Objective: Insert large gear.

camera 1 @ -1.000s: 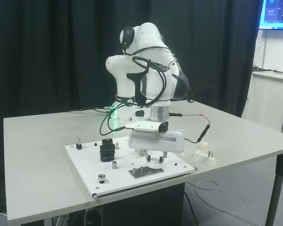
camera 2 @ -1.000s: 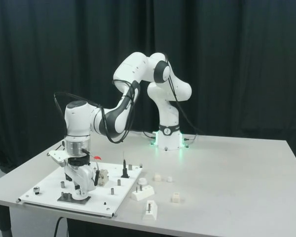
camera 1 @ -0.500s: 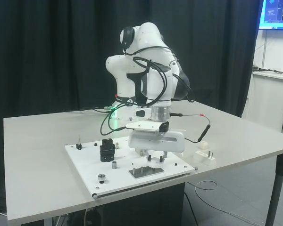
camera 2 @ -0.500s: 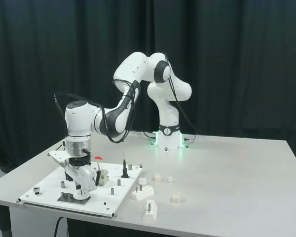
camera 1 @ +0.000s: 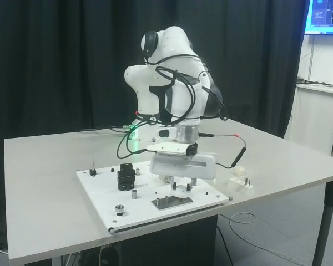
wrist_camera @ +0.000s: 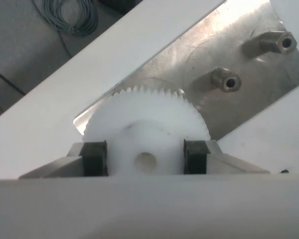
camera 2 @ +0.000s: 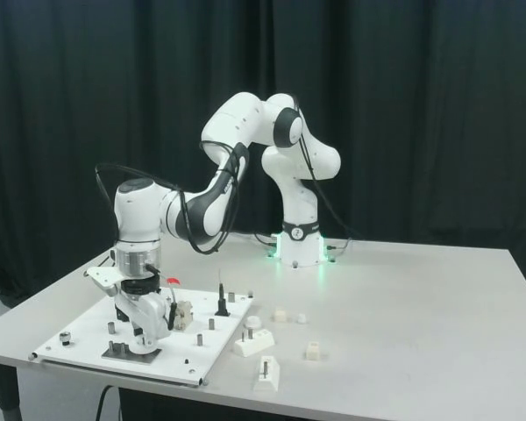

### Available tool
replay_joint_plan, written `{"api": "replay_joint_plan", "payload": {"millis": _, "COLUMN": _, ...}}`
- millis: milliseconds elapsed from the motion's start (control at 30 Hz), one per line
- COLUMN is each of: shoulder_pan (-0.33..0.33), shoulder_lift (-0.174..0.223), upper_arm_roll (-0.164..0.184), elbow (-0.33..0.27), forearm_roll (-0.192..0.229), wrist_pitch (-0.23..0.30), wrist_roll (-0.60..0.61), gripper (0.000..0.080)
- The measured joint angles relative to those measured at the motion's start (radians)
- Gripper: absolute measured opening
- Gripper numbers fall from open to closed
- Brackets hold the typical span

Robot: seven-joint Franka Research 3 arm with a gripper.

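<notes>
The large gear [wrist_camera: 145, 129] is white and toothed, with a round hole in its hub. My gripper [wrist_camera: 145, 158] is shut on it, black pads [wrist_camera: 94, 158] pressing on either side of the hub. The gear hangs just over one end of a grey metal plate [wrist_camera: 199, 55] that carries two free upright pegs [wrist_camera: 225, 80]. In the first room view the gripper [camera 1: 182, 185] hovers low over that plate [camera 1: 169, 203], near the front of the white board [camera 1: 100, 183]. The second room view shows the gripper [camera 2: 141, 338] above the plate [camera 2: 123, 353].
On the board stand a black block [camera 1: 126, 170], a small cylinder [camera 1: 120, 209] and several pins. A white fixture [camera 1: 240, 182] lies on the table beside the board. Loose white parts [camera 2: 265, 373] lie near the board's other side. The board's front edge is close to the table edge.
The gripper with the gear has risen very slightly above the plate; nothing else has moved.
</notes>
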Motion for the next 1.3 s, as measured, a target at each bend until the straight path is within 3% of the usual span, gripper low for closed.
{"api": "replay_joint_plan", "payload": {"millis": 633, "shoulder_pan": 0.0, "shoulder_lift": 0.004, "upper_arm_roll": 0.001, "elbow": 0.0, "forearm_roll": 0.0, "wrist_pitch": 0.009, "wrist_roll": -0.001, "gripper": 0.0327}}
{"api": "replay_joint_plan", "payload": {"millis": 1300, "shoulder_pan": 0.0, "shoulder_lift": 0.004, "upper_arm_roll": -0.002, "elbow": 0.003, "forearm_roll": 0.0, "wrist_pitch": 0.009, "wrist_roll": -0.093, "gripper": 0.0328}}
